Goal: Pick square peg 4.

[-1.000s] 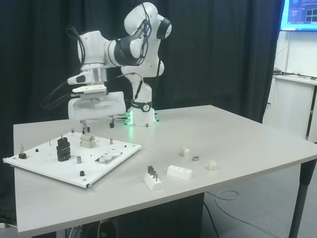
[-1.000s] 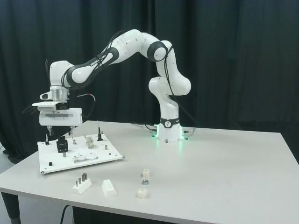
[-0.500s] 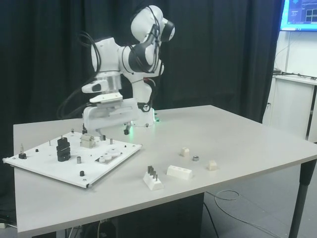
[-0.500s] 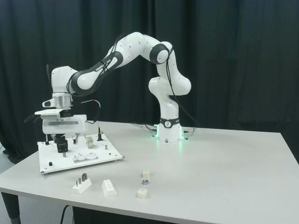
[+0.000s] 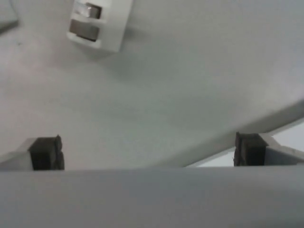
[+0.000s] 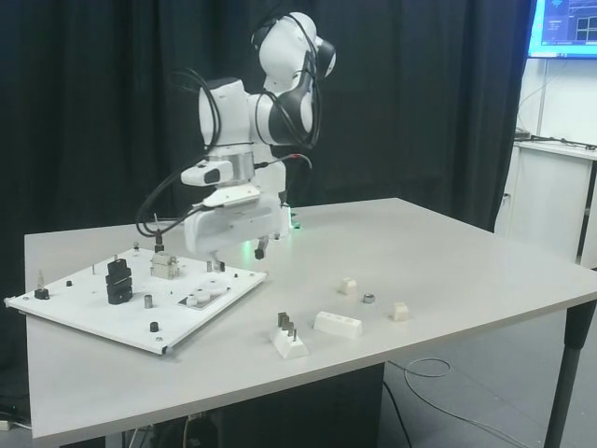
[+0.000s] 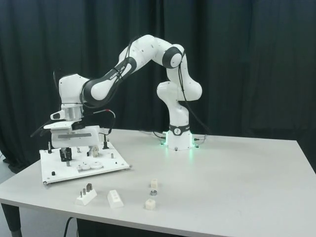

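1. Where the first room view begins at the left, a white assembly board lies flat on the grey table. It carries small black and grey fittings.
2. Above the board's right edge, the white arm holds the gripper pointing down, clear of the surface. In the wrist view its black pads stand wide apart with nothing between them.
3. Further right, near the table's front edge and well apart from the gripper, stands a small white peg holder. A few short grey pegs stand upright in it. Square peg 4 is presumably one of these, but which one cannot be told. The wrist view shows the holder off to one side of the open jaws, not between them.
4. Just beside the holder to the right lies a second white block.
5. Beyond that lie two small cubes with a small ring between them.
6. The step in hand appears to be the approach to the holder. To do it well, the gripper should travel high enough to clear the board's fittings and centre over the chosen peg. It should turn so the pads face two flat sides of the peg.
7. It should then come straight down with the jaws kept wide. They should close only once the pads straddle that one peg and not its neighbours, which stand close by.
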